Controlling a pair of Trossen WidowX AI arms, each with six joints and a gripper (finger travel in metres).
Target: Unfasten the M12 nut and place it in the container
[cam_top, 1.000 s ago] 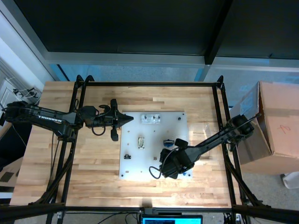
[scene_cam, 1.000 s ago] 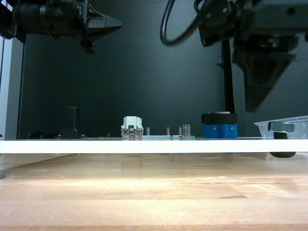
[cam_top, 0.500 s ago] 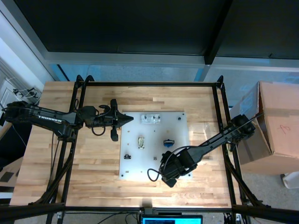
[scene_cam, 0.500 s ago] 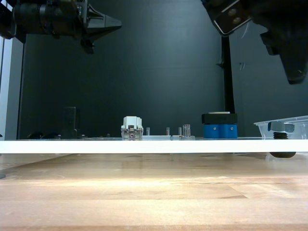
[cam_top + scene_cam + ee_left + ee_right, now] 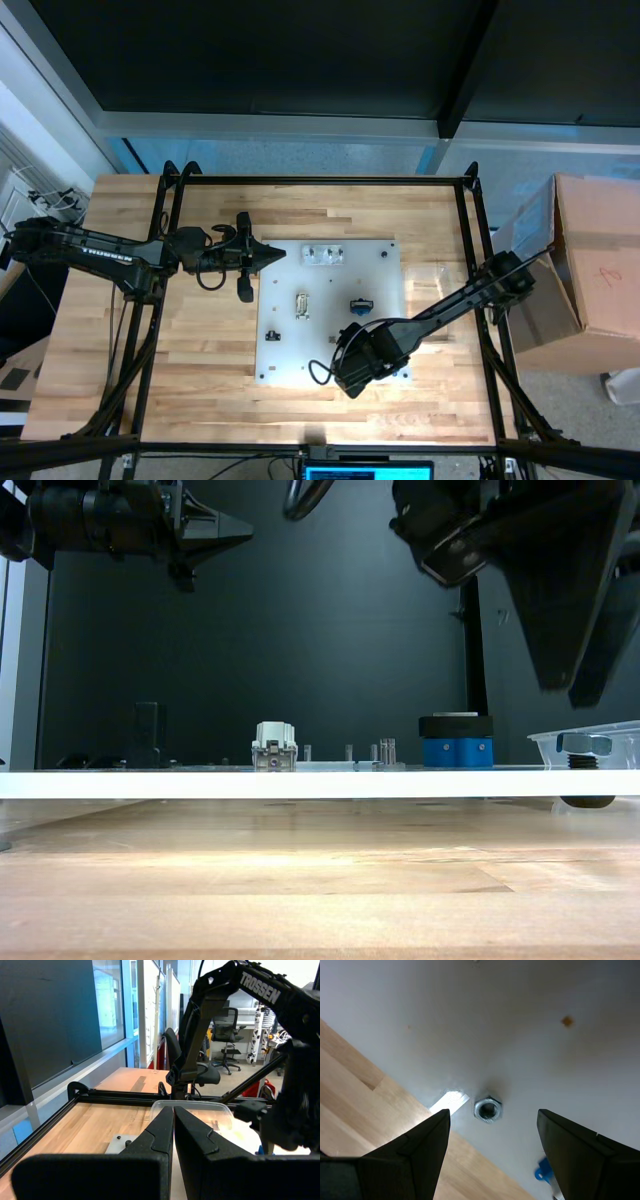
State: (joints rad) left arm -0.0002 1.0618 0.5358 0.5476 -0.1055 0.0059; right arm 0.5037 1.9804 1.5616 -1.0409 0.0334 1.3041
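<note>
Black right gripper [image 5: 565,696] hangs above the near right part of the white board [image 5: 300,345], fingers [image 5: 420,1145] spread wide, nothing held. M12 nut [image 5: 487,1109] shows between them from above, lying flat and free of both fingers, close to the board's edge. Low view: the nut sits on top of the ribs of its stud [image 5: 585,763], ribs showing beneath it, so on its stud and not run down. Clear container [image 5: 542,739] stands behind the stud; the nut is not in it. Left gripper [image 5: 280,256] hovers high over the board's far left edge, fingers pressed together with nothing between them. Also on the board: blue-and-black block [image 5: 456,742], grey connector [image 5: 273,748]. Wooden tabletop [image 5: 200,350] below, cardboard box [image 5: 590,270] off to the right.
</note>
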